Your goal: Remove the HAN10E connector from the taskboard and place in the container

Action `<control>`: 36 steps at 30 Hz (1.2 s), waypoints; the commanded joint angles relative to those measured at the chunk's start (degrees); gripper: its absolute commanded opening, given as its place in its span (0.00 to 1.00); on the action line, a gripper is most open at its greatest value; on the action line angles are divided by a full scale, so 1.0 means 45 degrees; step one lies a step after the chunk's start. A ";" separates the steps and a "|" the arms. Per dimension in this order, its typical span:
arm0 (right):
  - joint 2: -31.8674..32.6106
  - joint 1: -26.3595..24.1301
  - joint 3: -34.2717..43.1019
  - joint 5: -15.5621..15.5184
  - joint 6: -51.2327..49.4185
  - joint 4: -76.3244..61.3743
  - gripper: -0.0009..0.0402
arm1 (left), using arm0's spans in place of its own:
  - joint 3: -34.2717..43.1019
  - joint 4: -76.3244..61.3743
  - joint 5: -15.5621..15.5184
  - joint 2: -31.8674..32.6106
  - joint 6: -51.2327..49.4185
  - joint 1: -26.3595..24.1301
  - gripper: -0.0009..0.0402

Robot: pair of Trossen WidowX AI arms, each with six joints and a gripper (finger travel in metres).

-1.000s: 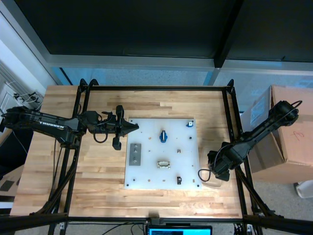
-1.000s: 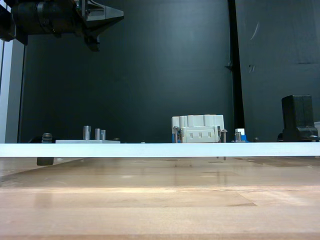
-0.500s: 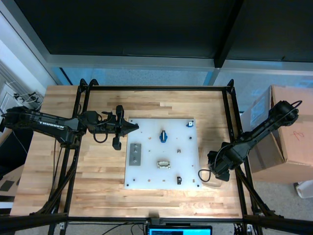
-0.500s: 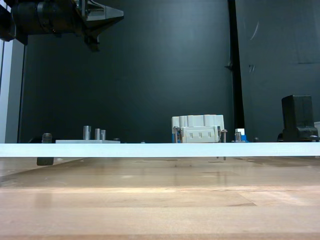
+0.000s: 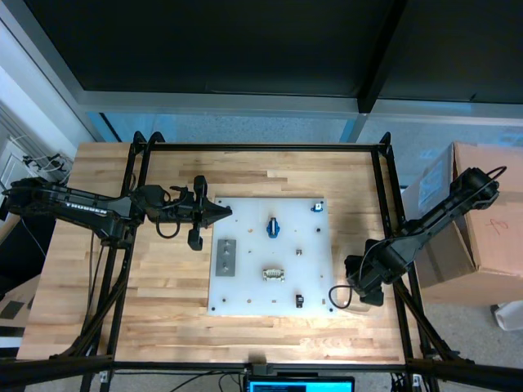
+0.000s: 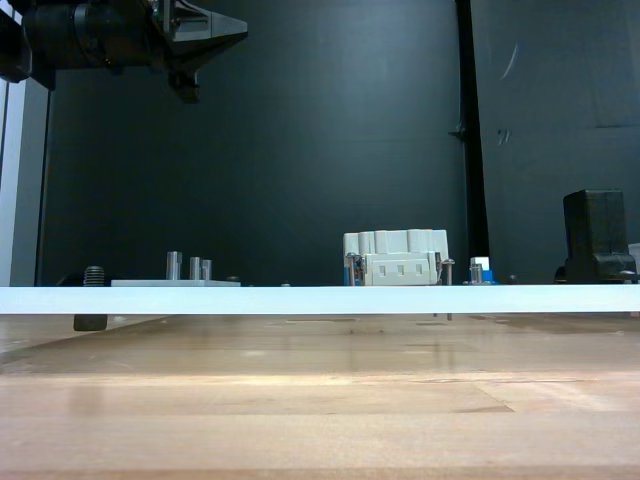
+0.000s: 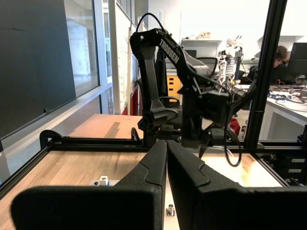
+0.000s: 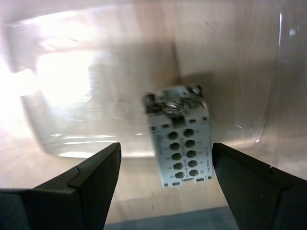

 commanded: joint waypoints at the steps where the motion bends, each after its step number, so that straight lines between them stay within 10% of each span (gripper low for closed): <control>1: 0.0005 -0.0005 0.0743 0.0000 -0.0355 -0.0743 0.66 | 0.0000 0.0005 0.0000 0.0000 0.0005 0.0000 0.02; 16: 0.0005 -0.0005 0.2317 0.0015 -0.0894 -0.1855 0.66 | 0.0000 0.0005 0.0000 0.0000 0.0005 0.0000 0.02; 21: -0.0612 -0.0102 0.2317 0.1515 -0.1549 -0.0976 0.66 | 0.0000 0.0005 0.0000 0.0000 0.0005 0.0005 0.02; 36: -0.2997 -0.4512 0.2317 0.3094 -0.7106 0.4056 0.50 | 0.0000 0.0005 0.0000 0.0000 0.0005 0.0000 0.02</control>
